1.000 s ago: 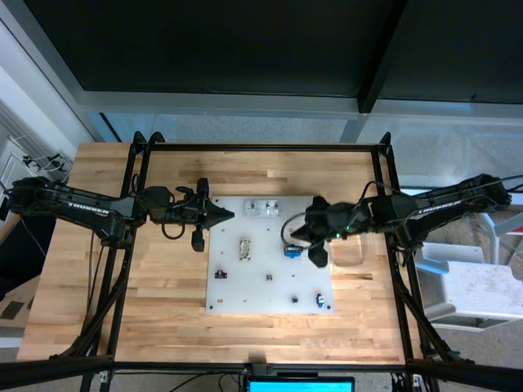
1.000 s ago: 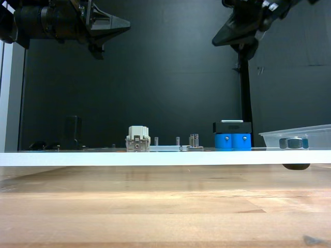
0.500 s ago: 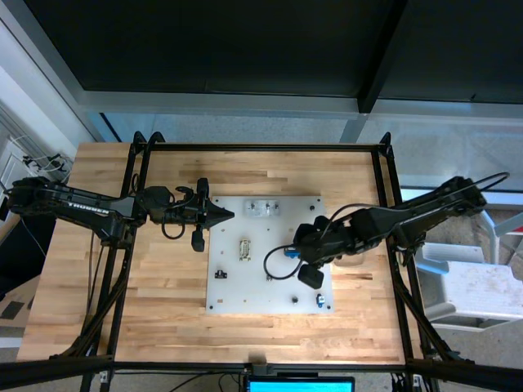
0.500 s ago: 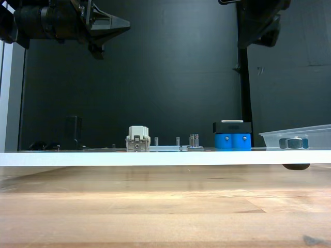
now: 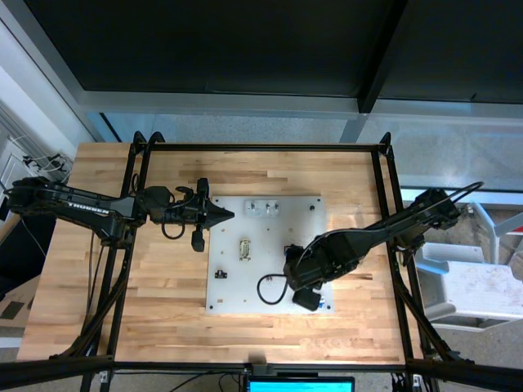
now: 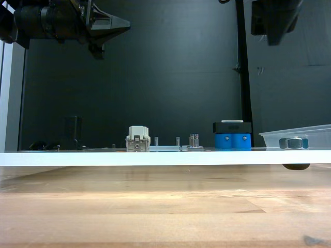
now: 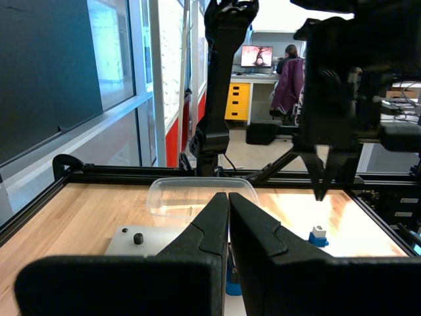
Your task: Unfasten the M12 fastener and place in the container
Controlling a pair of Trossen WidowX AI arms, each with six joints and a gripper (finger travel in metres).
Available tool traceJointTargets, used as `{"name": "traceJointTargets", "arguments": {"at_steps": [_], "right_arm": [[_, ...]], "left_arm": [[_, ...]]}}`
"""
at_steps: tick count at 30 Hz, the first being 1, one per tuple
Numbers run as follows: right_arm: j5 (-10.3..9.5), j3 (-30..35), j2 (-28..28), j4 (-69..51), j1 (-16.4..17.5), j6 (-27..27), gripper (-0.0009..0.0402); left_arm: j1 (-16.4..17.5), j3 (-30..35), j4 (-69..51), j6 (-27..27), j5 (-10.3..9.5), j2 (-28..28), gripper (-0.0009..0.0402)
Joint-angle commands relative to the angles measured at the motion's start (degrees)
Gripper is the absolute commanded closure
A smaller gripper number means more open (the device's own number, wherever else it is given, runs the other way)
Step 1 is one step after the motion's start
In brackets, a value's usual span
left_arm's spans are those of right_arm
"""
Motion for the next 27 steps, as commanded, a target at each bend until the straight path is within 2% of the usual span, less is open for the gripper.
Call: {"name": "traceJointTargets", "arguments": {"at_steps": [1, 4, 6, 13, 27], "right_arm": [[-0.24, 2.3, 2.3, -2.5, 0.5, 2.3, 0.0393], [-0.74, 4.2, 4.5, -3.1, 1.2, 4.2, 0.0393], [-1.88, 4.7, 5.6, -3.1, 1.5, 4.9, 0.0393], [-1.66, 6.2, 9.5, -2.7, 2.6, 7.1, 0.0380], [-1.68, 6.7, 14.6, 0.3, 3.5, 8.7, 0.0213]], "left_arm": [[0.0, 0.0, 0.0, 0.0, 0.02, 0.0, 0.0393], [0.0, 0.0, 0.0, 0.0, 0.02, 0.0, 0.0393], [0.0, 0.0, 0.0, 0.0, 0.02, 0.0, 0.0393], [0.0, 0.0, 0.0, 0.0, 0.02, 0.0, 0.0393], [0.0, 0.0, 0.0, 0.0, 0.02, 0.0, 0.0393]]}}
